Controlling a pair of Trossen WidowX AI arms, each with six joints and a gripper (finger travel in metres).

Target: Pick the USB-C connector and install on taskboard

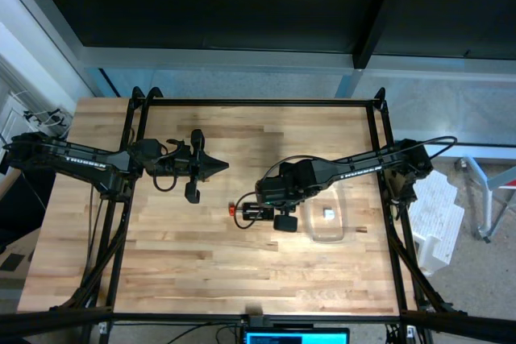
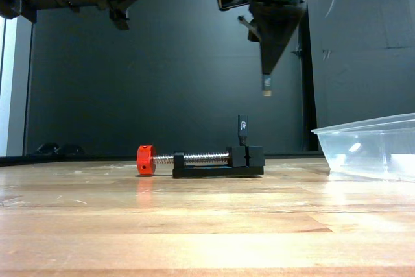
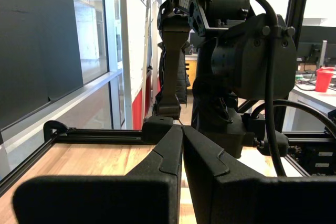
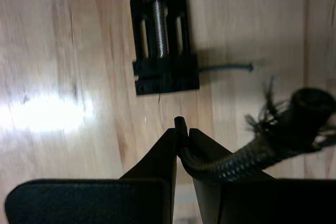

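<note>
Right hand point(image 2: 266, 82) aloft over the red-knobbed black block taskboard point(image 2: 217, 162).
I see it pinching the tiny grey-tipped USB-C connector point(image 2: 266, 93) (braided cable point(image 4: 231, 163) trailing), clear of it; left hand point(image 1: 221, 167) pressed closed, parked apart.

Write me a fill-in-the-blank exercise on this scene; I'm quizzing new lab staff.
1. The right gripper hangs in the air by the taskboard, shut on a braided ____.
2. The taskboard's knob is coloured ____.
3. The left gripper, in the air left of the taskboard, has its fingers ____.
4. A small white piece lies in the clear ____.
Missing words: cable; red; shut; tray.
</note>
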